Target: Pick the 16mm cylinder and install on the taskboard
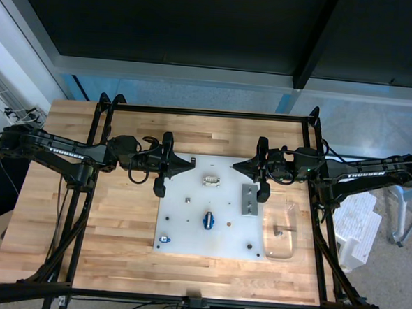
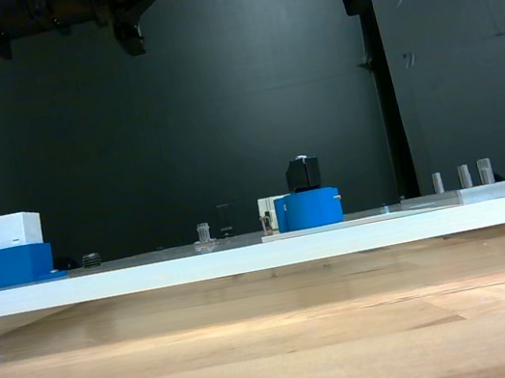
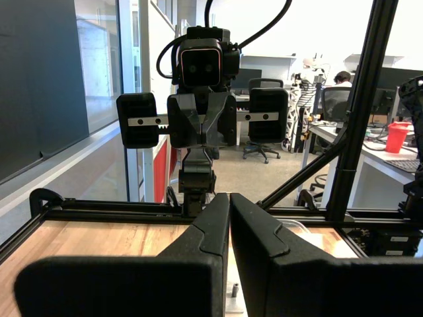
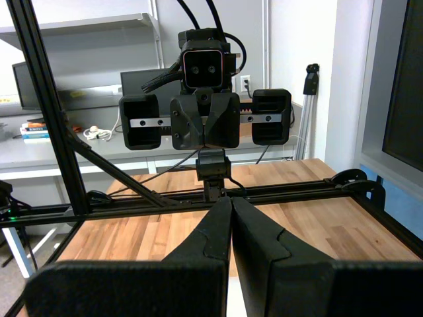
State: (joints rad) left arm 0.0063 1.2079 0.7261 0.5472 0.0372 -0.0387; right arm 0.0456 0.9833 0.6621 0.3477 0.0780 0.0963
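1. White taskboard [image 1: 187,227] lies flat between both arms.
2. Left gripper [image 1: 193,161] hovers over the taskboard's far left edge, fingers pressed together.
3. Right gripper [image 1: 234,166] hovers over the taskboard's far right part, fingers pressed together.
4. Clear tray [image 1: 284,254] sits just right of the taskboard.
5. 16mm cylinder [image 1: 277,229] sits inside the tray, off the taskboard.

High camera looks down on the worktop [image 1: 118,212] — low one peeks level along it. Cameras on the left gripper [image 1: 191,163] and right gripper [image 1: 235,167] face each other over the taskboard [image 1: 188,223].

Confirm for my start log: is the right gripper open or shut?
Shut: right gripper tips touch. It and the left gripper, also shut, hang above the taskboard's far edge.
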